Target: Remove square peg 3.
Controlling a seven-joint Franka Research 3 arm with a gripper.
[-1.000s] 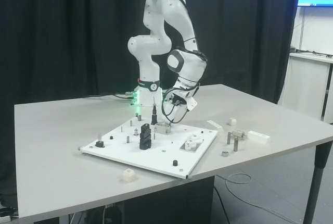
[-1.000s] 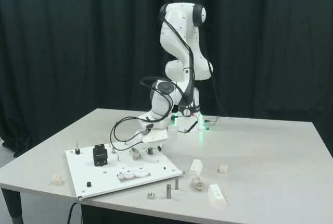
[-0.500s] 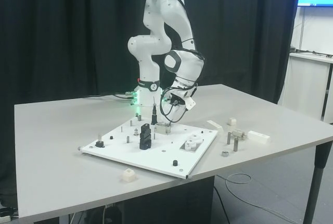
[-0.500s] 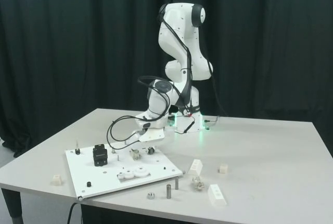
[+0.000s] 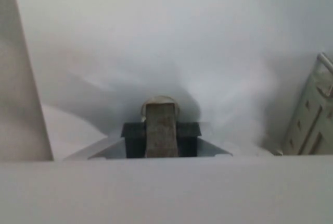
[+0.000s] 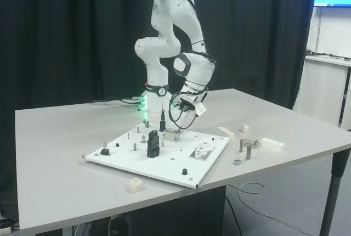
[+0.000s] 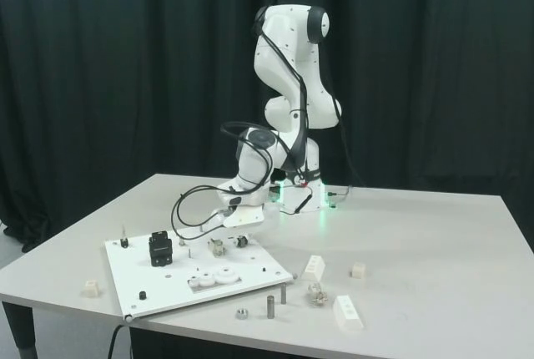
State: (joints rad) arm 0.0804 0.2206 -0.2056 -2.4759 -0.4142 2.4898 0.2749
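Observation:
A short grey peg (image 5: 161, 130) stands upright in a small black holder (image 5: 134, 139), in the middle of the wrist view. In the second room view that holder (image 7: 240, 240) sits at the far edge of the white board (image 7: 167, 280). My gripper (image 7: 239, 227) hangs low just above it, wrist bent down over the board's far side. In the first room view my gripper (image 6: 182, 119) is above the grey metal block (image 6: 174, 135) on the board (image 6: 164, 162), and the peg is hidden behind it.
A grey metal block (image 5: 312, 114) stands beside the peg. The board carries a black block (image 6: 153, 142), white gears (image 6: 204, 149) and several small posts. A white cube (image 6: 135, 184) lies off the board's front. Loose white blocks (image 6: 272, 144) and metal parts (image 6: 249, 141) lie to its right.
My wrist and gripper shifted a little sideways over the board's far edge, towards the black block, during the first half second. Since then the arm has stayed still.

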